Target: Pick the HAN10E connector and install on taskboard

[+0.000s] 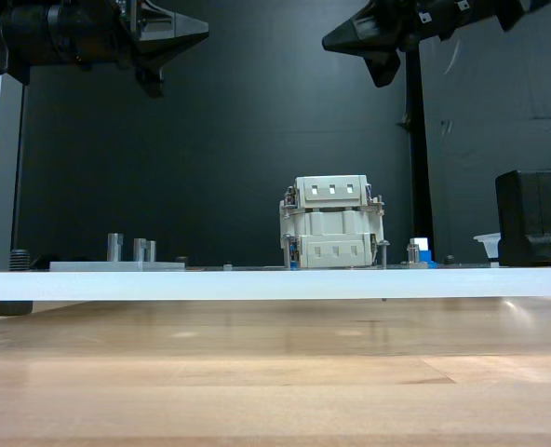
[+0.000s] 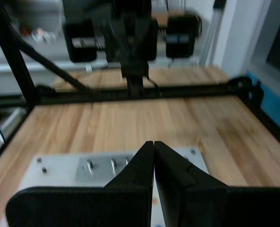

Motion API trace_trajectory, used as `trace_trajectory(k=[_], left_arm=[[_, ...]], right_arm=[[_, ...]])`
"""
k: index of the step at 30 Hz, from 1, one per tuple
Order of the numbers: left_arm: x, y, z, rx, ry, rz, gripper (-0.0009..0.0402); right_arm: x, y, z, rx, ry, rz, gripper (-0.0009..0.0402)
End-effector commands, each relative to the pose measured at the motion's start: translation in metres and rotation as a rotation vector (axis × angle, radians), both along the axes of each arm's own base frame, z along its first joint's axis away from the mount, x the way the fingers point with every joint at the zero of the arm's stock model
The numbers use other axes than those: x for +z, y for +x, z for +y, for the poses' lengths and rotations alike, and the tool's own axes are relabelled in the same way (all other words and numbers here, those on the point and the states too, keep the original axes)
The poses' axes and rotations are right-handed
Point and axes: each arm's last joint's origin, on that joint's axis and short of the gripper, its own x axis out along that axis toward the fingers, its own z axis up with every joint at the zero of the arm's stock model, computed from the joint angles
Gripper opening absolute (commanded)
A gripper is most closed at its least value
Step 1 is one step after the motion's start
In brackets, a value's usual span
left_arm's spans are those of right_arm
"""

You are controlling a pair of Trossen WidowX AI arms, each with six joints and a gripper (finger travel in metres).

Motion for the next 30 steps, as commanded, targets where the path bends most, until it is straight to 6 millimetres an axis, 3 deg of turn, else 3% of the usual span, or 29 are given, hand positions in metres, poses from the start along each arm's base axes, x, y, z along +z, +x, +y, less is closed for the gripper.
trace_trajectory(k=[1,11,30], left_arm=[[0.000,0.000,0.000,0.000,0.000,0.000,0.0001],[0.000,0.000,0.000,0.000,0.000,0.000,0.0001],[0.000,0.000,0.000,0.000,0.000,0.000,0.0001]], right_arm=[[-0.005,-0.004,-0.001,-0.027,-0.003,-0.065,0.0000],[-0.016,-0.012,-0.002,-0.033,0.032,-0.182,0.0000],[-0.023,-0.015,-0.001,-0.004,0.071,-0.228,0.0000]])
